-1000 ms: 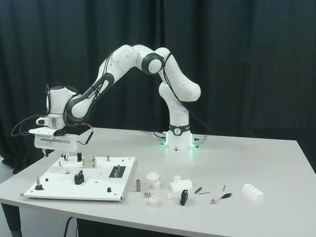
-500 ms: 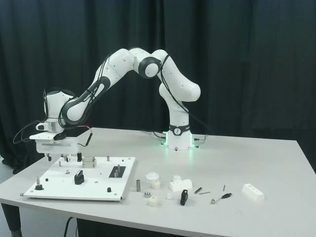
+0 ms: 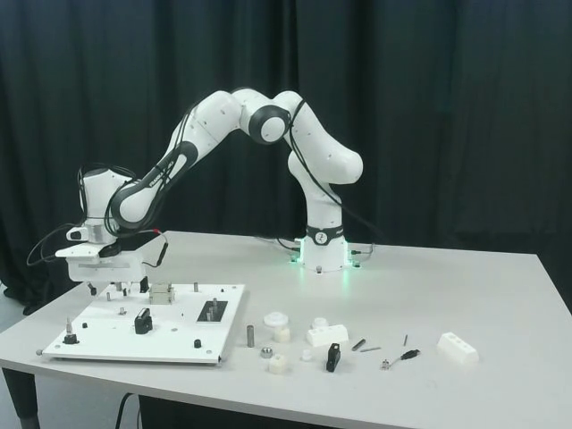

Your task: Remove round peg 2.

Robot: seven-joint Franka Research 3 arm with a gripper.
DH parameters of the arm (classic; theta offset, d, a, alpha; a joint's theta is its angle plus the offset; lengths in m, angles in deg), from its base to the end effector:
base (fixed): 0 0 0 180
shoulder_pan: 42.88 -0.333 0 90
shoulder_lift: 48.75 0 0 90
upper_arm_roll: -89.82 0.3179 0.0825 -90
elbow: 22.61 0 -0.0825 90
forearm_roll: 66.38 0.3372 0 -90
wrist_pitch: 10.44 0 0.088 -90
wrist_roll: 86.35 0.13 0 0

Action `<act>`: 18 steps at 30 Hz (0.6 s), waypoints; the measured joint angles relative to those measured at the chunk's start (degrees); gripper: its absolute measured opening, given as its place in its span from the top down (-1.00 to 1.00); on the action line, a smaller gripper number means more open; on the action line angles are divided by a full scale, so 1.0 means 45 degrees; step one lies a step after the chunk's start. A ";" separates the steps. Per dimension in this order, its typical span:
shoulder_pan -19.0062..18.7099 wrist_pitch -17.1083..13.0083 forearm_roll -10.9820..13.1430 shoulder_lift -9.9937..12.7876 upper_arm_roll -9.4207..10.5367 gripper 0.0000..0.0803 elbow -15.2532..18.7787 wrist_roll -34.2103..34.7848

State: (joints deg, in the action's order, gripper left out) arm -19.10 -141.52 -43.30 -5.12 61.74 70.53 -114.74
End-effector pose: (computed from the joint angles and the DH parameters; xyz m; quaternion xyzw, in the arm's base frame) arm 0.4492 -0.4776 0.2226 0.9610 -0.2762 -0.0056 0.0145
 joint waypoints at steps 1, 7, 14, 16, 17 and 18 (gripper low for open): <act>0.0002 0.0013 0.0020 0.0022 0.0000 -0.99 -0.0016 -0.0009; 0.0006 0.0030 0.0105 0.0132 0.0000 -0.99 -0.0080 -0.0050; 0.0016 0.0030 0.0273 0.0217 0.0000 -0.99 -0.0115 -0.0178; 0.0021 0.0030 0.0291 0.0232 0.0000 -0.99 -0.0122 -0.0230; 0.0023 0.0030 0.0299 0.0238 0.0000 -0.99 -0.0127 -0.0263; 0.0025 0.0030 0.0309 0.0245 0.0000 -0.99 -0.0133 -0.0295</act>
State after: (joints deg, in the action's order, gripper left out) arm -18.98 -141.38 -41.91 -4.01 61.74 69.94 -116.06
